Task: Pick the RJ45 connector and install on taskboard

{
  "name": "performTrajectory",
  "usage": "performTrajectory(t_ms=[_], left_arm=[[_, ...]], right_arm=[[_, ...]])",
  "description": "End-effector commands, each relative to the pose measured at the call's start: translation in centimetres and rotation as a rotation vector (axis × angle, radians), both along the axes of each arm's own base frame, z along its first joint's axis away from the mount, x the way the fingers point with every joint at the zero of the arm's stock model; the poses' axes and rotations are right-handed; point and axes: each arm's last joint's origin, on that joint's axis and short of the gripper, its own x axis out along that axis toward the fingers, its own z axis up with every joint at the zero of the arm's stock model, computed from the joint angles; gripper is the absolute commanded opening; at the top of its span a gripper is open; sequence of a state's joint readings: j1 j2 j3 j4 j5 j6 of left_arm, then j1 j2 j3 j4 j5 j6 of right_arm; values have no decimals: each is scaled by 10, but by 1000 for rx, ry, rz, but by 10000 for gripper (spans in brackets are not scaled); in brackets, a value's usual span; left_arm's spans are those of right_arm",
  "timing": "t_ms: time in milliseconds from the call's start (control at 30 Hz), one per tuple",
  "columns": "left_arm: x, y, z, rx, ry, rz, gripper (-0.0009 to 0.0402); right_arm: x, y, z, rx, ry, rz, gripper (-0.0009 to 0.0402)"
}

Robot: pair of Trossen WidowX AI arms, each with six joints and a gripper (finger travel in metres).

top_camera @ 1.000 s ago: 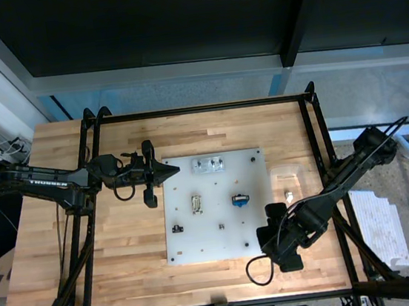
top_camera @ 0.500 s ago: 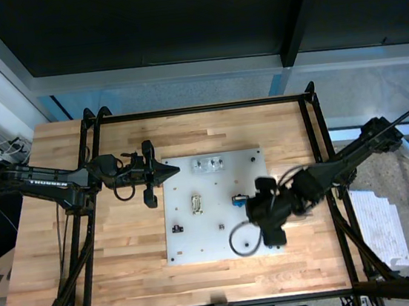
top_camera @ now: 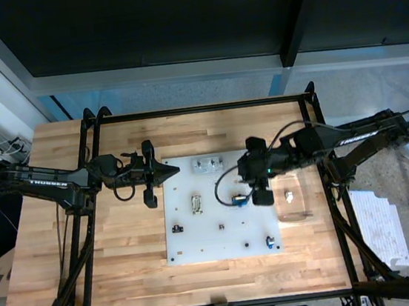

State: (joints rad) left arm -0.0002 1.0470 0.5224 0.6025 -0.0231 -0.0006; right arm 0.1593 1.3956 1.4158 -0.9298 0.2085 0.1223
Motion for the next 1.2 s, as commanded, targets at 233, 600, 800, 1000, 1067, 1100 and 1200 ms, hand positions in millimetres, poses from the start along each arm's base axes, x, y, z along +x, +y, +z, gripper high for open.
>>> performTrajectory(t_ms=[233, 600, 800, 1000, 1067, 1100, 1200], left_arm=[[0, 0, 0, 0, 0, 0, 0], [0, 0, 0, 0, 0, 0, 0], [0, 0, 0, 0, 0, 0, 0], [0, 0, 0, 0, 0, 0, 0], [0, 0, 0, 0, 0, 0, 0], [0, 0, 0, 0, 0, 0, 0], [0, 0, 0, 0, 0, 0, 0]], right_arm=[[-1, -32, 15, 2, -118, 42, 6], [-6, -38, 14, 4, -334, 61, 0], [-7, -44, 0, 27, -439, 63, 0], [-9, -46, -11, 39, -555, 47, 0], [-10, -46, -15, 39, -575, 47, 0], [-11, -46, -16, 40, -587, 45, 0], [-11, -46, -20, 53, -636, 38, 0]])
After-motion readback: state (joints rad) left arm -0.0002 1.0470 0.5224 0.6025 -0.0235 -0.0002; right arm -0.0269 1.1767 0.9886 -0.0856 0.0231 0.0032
